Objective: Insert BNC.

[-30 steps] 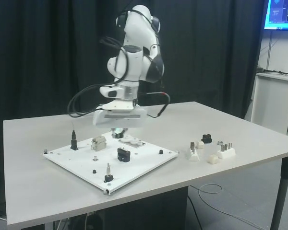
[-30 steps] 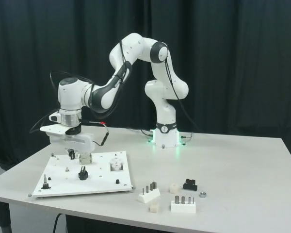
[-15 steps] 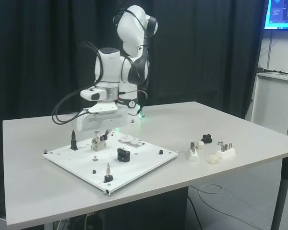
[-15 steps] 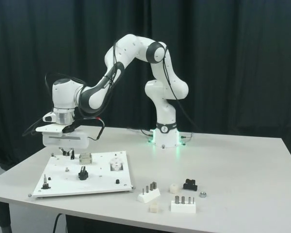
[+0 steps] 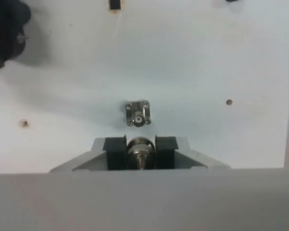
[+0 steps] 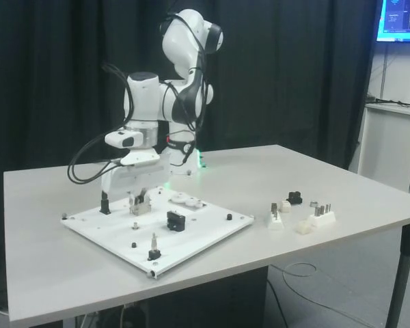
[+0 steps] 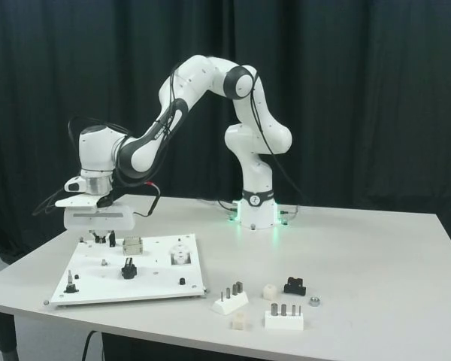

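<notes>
Two fingers of the gripper (image 5: 141, 153) clamp the BNC plug (image 5: 140, 154), low centre of the wrist view; the BNC socket (image 5: 138, 114) sits just above it on the white board (image 5: 207, 57).

First room view: gripper (image 6: 138, 197) has swung left across the board (image 6: 205, 232) within a second, now near its far-left corner.

Second room view: gripper (image 7: 99, 239) hangs at frame left; height above the socket probably small, hard to judge. Alignment and descent remain.
</notes>
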Tool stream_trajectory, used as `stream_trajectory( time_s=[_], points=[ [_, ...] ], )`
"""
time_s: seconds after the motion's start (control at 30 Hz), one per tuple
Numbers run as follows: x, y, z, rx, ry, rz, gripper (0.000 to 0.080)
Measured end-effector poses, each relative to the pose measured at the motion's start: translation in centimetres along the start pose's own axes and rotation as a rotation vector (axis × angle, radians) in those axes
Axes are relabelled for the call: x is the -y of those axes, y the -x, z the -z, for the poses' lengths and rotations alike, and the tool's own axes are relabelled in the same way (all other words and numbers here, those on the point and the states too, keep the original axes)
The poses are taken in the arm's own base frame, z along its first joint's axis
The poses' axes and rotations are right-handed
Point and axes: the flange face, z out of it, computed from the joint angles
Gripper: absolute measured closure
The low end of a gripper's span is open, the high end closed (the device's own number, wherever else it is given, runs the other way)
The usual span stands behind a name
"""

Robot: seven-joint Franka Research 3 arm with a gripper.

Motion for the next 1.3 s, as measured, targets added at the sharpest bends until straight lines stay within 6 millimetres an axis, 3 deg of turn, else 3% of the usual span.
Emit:
stream_trajectory(
  time_s=[0.63,1.3],
  points=[
    [-0.9,0.3,-3.4,-0.032,-0.028,-0.006,0.0682],
    [-1.3,1.4,-4.7,-0.002,-0.032,-0.008,0.0682]
  ],
)
